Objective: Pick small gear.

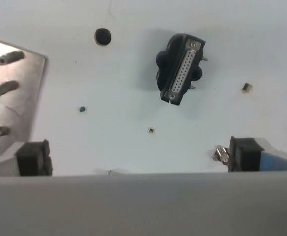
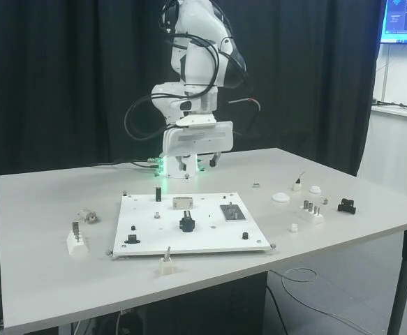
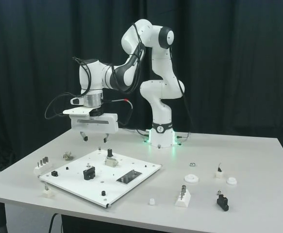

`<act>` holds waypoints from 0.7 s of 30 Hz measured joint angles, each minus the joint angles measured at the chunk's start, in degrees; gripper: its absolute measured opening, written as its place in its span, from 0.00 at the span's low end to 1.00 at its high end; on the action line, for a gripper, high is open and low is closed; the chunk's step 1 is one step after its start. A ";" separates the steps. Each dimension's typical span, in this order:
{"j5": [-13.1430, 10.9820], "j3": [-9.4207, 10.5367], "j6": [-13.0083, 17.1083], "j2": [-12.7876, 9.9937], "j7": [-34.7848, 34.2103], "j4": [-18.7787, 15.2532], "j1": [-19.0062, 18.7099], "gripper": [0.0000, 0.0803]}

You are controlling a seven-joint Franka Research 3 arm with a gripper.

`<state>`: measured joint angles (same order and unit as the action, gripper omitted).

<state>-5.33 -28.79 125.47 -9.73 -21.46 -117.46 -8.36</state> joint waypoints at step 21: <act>-0.92 0.01 0.05 -0.01 0.40 0.92 -0.02 1.00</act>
<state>-6.25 -28.78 125.52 -9.74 -21.06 -116.54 -8.38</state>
